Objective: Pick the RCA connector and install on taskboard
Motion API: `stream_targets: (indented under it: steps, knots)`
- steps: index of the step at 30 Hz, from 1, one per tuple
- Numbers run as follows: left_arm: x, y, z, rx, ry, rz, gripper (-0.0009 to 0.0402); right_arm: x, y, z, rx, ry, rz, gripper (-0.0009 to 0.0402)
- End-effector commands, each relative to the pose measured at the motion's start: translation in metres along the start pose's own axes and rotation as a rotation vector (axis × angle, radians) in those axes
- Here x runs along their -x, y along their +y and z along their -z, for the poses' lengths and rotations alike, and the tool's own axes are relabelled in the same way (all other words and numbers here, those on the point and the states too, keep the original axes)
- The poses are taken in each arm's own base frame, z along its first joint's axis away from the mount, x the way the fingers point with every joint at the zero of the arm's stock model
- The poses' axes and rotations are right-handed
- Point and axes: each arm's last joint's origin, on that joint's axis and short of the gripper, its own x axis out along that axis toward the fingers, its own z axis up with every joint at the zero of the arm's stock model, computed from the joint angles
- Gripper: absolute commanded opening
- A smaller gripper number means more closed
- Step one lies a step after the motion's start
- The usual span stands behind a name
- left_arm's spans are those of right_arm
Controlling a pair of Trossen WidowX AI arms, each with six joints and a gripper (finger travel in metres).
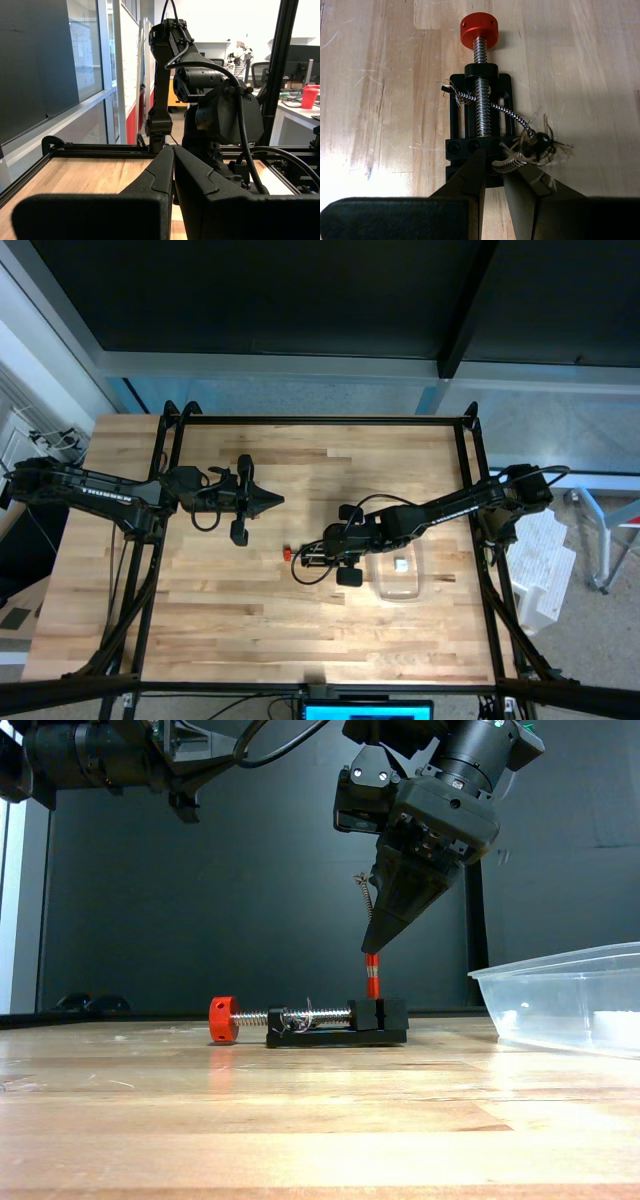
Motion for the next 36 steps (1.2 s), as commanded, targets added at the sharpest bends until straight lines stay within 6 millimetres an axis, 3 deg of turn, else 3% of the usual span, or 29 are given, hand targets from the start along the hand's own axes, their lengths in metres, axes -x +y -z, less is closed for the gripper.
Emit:
stream_targets:
  steps: [1, 11, 28, 36]
  knots:
    - [0.0, 0.0, 0.0, 0.0, 0.0, 0.0, 0.0, -0.001, 0.0, 0.002, 0.0, 0.007, -0.001, 0.0]
    - [0.0, 0.0, 0.0, 0.0, 0.0, 0.0, 0.0, -0.01, -0.001, 0.012, -0.007, 0.003, -0.002, 0.0]
    - [0.0, 0.0, 0.0, 0.0, 0.0, 0.0, 0.0, -0.008, 0.0, 0.009, -0.006, -0.007, -0.005, 0.0001]
    - [0.0, 0.0, 0.0, 0.0, 0.0, 0.0, 0.0, -0.006, 0.0, 0.004, -0.008, -0.021, -0.006, 0.0044]
